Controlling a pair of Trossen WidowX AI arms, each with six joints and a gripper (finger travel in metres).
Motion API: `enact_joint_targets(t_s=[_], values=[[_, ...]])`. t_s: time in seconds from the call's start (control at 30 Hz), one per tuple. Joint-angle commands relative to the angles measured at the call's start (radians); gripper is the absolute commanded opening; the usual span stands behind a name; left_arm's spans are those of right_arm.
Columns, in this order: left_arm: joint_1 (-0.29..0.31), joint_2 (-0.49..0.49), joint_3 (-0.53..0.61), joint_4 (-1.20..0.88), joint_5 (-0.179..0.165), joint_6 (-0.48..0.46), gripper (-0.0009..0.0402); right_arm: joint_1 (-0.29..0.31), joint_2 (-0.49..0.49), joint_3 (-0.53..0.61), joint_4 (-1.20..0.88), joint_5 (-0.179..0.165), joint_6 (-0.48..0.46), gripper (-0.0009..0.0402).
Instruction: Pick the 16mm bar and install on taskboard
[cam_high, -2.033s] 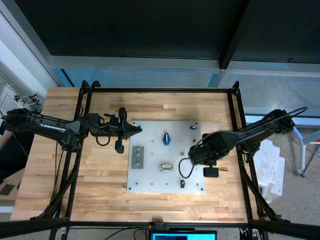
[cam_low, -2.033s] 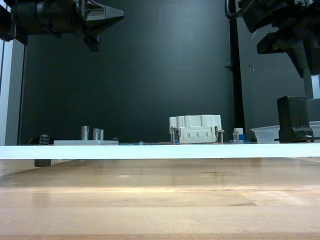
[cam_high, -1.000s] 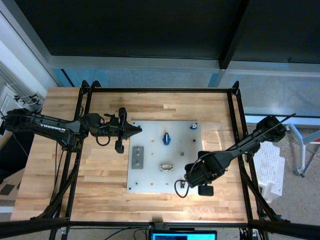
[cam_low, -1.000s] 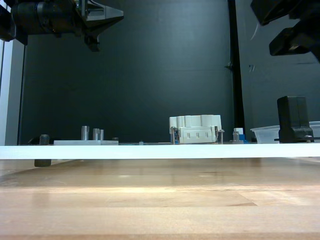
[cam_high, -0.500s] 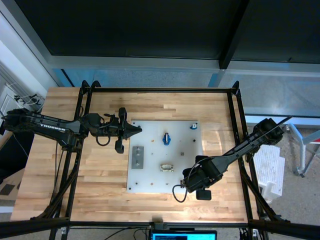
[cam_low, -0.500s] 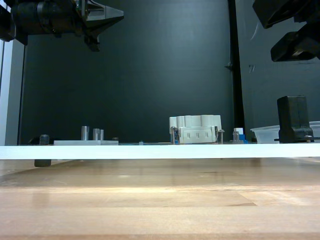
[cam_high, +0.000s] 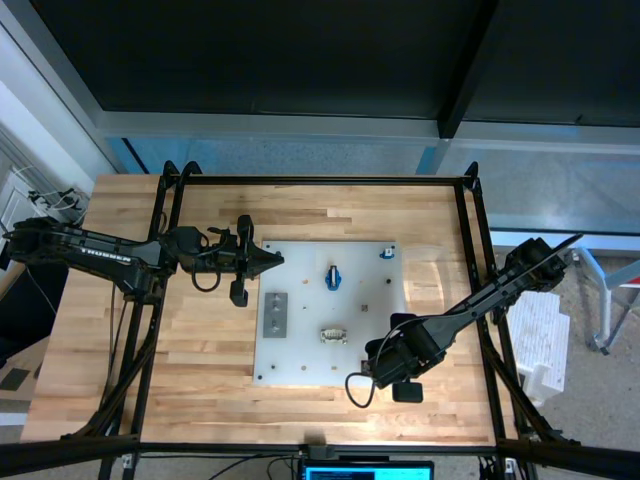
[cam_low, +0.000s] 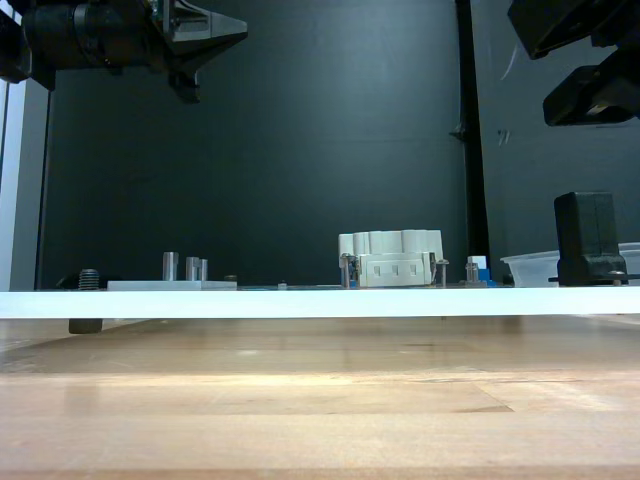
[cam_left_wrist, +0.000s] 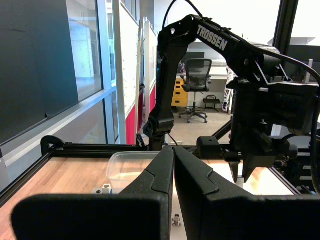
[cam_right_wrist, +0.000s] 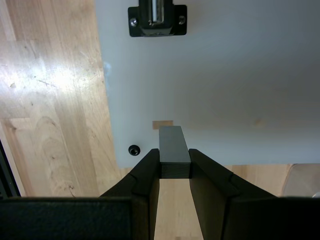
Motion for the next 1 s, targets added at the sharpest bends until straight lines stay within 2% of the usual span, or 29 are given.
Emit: enact_joint_targets(t_s=[0.03, 1.0], values=[[0.000, 0.000, 0.000, 0.000, 0.000, 0.000, 0.0000, 0.003, 0.011, -0.001, 0.002, 0.000, 0.003, 0.0000], [0.000, 0.000, 0.000, 0.000, 0.000, 0.000, 0.0000, 0.016, 0.035, -0.006, 0.030, 0.008, 0.008, 0.0000]])
